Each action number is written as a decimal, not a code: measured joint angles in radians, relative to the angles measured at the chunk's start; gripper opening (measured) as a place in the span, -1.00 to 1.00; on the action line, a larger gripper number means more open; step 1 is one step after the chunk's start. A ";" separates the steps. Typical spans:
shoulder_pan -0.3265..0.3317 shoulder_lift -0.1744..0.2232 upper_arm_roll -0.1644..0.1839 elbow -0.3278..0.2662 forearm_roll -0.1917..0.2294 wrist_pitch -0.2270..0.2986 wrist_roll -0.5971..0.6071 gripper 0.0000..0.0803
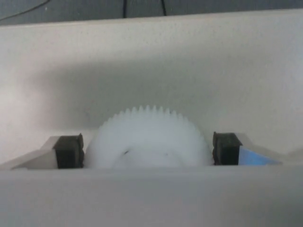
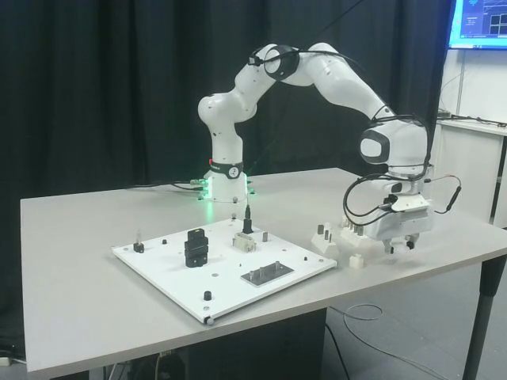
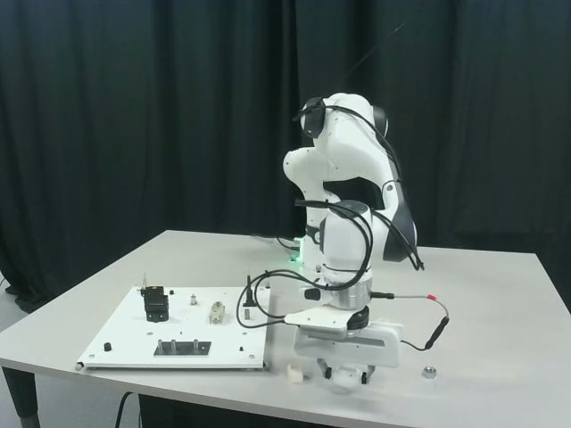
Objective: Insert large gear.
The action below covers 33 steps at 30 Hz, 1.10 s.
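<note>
Two black pads (image 1: 70, 151) of the gripper (image 1: 148, 150) were closed on the large gear (image 1: 148, 139), held low beside the white board (image 2: 230, 273). Insertion was judged not yet done; the gear was well apart from the board's pegs.

Robotics lab/test cell: white Franka arm (image 2: 317, 71) bolted on grey table (image 2: 95, 237), black curtain backdrop (image 3: 134, 107), white square assembly board w/ fixtures (image 2: 226, 269), wall monitor (image 2: 479, 24).

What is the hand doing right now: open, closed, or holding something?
Hand: closed on the large gear, one black finger pad at each side of it.
</note>
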 joint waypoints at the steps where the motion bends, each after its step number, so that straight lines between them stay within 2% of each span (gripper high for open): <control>1: -0.001 0.000 -0.001 0.001 0.000 0.000 -0.004 0.48; 8: -0.005 0.000 -0.017 0.014 -0.002 -0.006 -0.050 0.48; 16: -0.010 0.000 -0.053 0.030 -0.010 -0.022 -0.119 0.48; 23: -0.034 0.000 -0.072 0.059 -0.022 -0.058 -0.182 0.48; 33: -0.094 0.000 -0.073 0.120 -0.050 -0.131 -0.280 0.48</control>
